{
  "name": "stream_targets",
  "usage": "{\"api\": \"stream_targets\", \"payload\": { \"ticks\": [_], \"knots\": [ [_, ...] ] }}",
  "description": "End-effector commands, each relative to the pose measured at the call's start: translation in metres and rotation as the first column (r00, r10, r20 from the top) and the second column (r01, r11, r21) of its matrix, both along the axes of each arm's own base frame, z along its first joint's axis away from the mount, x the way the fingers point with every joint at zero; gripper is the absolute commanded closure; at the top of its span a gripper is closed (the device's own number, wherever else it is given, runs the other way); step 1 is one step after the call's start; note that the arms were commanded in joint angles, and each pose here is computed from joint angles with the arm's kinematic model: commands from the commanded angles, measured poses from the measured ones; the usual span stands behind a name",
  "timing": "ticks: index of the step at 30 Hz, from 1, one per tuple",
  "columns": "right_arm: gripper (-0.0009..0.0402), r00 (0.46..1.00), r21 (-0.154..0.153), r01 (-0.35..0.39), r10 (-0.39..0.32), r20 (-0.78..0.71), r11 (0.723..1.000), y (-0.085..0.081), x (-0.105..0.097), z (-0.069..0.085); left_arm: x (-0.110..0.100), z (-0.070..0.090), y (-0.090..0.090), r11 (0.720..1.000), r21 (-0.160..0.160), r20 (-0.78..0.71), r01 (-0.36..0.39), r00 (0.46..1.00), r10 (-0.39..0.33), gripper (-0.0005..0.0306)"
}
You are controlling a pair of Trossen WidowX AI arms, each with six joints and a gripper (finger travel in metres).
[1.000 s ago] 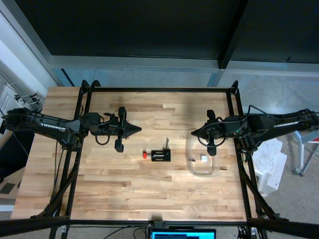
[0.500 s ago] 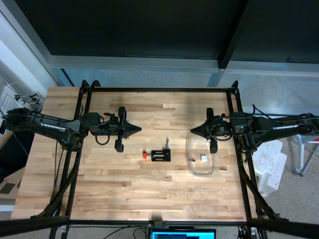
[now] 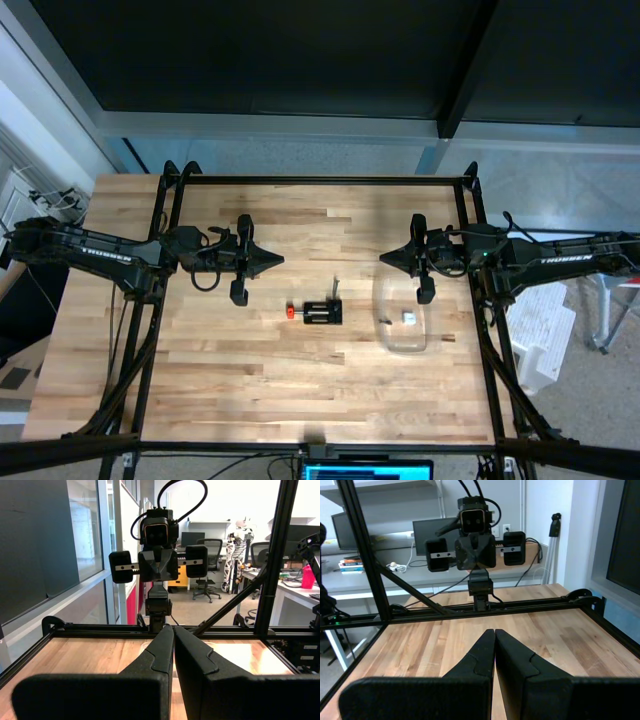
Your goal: Remove the USB-C connector from taskboard and place in the container
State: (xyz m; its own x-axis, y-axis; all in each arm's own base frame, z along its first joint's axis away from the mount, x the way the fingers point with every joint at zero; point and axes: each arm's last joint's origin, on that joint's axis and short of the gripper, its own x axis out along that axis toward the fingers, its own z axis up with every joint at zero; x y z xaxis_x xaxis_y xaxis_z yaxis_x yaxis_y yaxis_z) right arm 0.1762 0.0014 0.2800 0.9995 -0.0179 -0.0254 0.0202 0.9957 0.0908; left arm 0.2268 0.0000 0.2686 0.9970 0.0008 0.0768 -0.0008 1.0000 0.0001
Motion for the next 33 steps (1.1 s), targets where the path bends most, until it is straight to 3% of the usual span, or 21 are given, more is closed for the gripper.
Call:
{"api": "stream_targets", "payload": {
  "ticks": [1, 8, 33],
  "knots": [
    [0.0393, 1.000, -0.006, -0.020, 0.020, 0.006, 1.000, -0.0018, 0.0004, -0.0014, 0.0001, 0.0001, 0.0000, 1.000, 0.000, 0.000, 0.000, 1.000, 0.000, 0.0300],
    [0.0393, 1.000, -0.026, 0.002, -0.001, 0.022, 1.000, -0.0040, 0.0005, -0.0007, 0.0000, 0.0001, 0.0000, 1.000, 0.000, 0.000, 0.000, 1.000, 0.000, 0.0300],
    [0.0393, 1.000, -0.006, -0.002, 0.002, 0.014, 1.000, -0.0075, 0.0028, 0.0018, 0.0000, 0.0001, 0.0000, 1.000, 0.000, 0.000, 0.000, 1.000, 0.000, 0.0300]
  ]
}}
